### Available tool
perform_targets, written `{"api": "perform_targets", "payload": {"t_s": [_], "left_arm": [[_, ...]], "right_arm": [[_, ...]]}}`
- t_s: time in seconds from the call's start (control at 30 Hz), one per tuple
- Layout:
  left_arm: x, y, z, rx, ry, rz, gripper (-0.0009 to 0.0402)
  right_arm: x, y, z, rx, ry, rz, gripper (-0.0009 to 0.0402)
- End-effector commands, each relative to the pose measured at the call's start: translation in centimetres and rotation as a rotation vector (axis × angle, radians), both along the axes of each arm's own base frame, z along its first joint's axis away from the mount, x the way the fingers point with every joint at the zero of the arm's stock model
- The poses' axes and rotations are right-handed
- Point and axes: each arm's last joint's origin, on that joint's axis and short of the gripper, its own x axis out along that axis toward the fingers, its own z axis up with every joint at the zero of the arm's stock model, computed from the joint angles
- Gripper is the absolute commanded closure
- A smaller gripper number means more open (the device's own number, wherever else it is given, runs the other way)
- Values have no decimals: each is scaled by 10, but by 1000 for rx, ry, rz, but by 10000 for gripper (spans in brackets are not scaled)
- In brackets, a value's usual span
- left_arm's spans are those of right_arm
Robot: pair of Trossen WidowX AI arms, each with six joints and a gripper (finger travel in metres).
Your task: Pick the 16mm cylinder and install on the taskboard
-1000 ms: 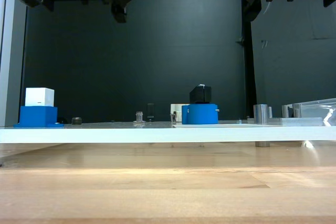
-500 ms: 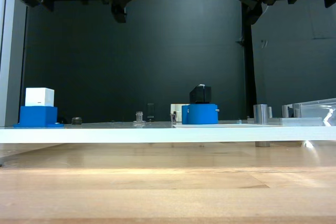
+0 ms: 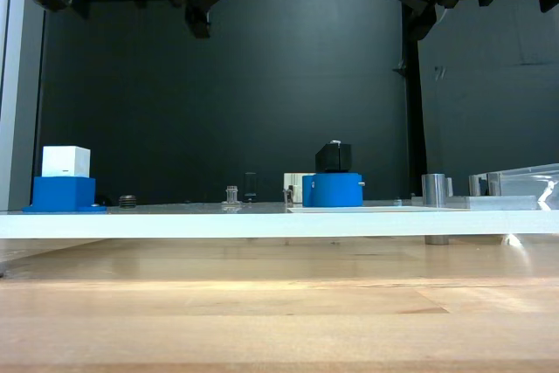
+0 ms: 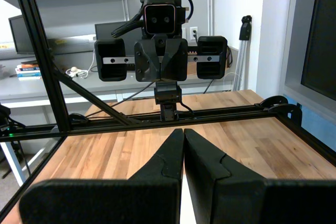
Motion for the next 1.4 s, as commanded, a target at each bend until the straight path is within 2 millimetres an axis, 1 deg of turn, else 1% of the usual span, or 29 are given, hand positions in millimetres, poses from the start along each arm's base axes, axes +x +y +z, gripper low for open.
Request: {"api": "perform_targets", "payload": {"t_s": [0.03,1.4], "left_arm": [[0,0,0,0,0,0,393],[0,0,0,0,0,0,393]], "right_arm": [[0,0,0,1,0,-2,393],[0,0,-2,0,19,-2,393]]}}
